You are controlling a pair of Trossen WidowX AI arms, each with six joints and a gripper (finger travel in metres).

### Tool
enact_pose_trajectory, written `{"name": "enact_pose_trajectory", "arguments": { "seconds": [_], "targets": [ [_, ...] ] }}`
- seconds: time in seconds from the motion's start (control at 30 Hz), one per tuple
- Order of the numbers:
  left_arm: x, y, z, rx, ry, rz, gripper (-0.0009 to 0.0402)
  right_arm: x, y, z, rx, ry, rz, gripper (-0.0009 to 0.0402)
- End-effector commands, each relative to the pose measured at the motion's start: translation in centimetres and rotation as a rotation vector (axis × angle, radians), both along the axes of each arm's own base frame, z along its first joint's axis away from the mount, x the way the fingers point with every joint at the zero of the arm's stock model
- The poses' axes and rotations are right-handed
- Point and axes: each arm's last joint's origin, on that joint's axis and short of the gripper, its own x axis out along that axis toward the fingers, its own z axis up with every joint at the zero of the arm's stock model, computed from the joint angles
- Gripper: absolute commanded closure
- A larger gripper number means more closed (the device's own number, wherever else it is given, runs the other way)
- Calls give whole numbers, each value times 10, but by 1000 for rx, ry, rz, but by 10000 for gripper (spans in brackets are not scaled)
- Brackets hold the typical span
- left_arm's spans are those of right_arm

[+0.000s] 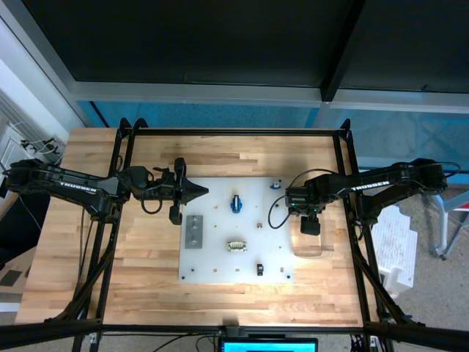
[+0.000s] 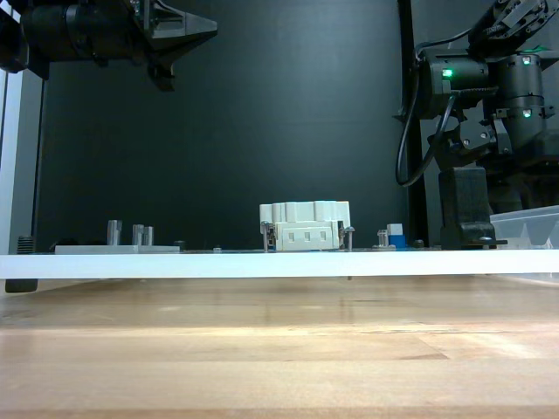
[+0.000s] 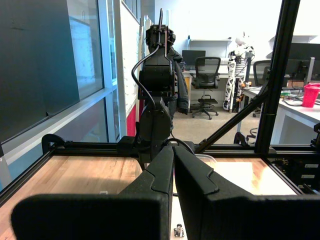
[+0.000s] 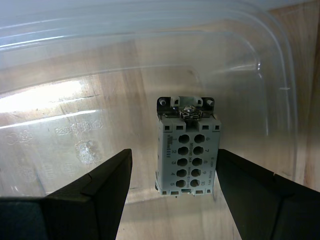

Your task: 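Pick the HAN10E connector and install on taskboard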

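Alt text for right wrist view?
Open right gripper hangs over a pale grey-white rectangular HAN10E connector in a clear plastic tray, fingers either side, not touching. Left gripper, outside this view, hovers shut near the white square taskboard's far-left corner.

Left end effector (image 1: 201, 192) pinched aloft, right (image 1: 311, 226) spread low

Beyond the left gripper (image 3: 173, 150) a bright office opens out: black swivel chairs (image 3: 206, 75) at a white desk (image 3: 292, 107), tall windows (image 3: 85, 55) to one side, a pale tan floor (image 3: 200, 127). Beneath it and the right gripper (image 1: 311, 227) lies the light wooden plank surface (image 1: 110, 271), bordered by a black metal frame (image 1: 234, 132).
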Motion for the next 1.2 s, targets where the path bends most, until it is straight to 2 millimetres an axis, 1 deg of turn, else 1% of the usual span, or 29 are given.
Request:
{"name": "enact_pose_trajectory", "arguments": {
  "seconds": [0.03,0.13,0.37,0.63,0.97,1.1,1.2],
  "targets": [
    [0,0,0,0,0,0,392,0,0,0,-2,2,-3,163],
    [0,0,0,0,0,0,392,0,0,-1,-10,3,-9,171],
    [0,0,0,0,0,0,392,0,0,-1,-10,2,-8,213],
    [0,0,0,0,0,0,392,0,0,-1,-10,1,-6,249],
    [0,0,0,0,0,0,392,0,0,1,-9,0,-5,307],
    [0,0,0,0,0,0,392,0,0,6,-9,-7,-5,323],
    [0,0,0,0,0,0,392,0,0,15,-10,-16,-4,331]
  ]
}}
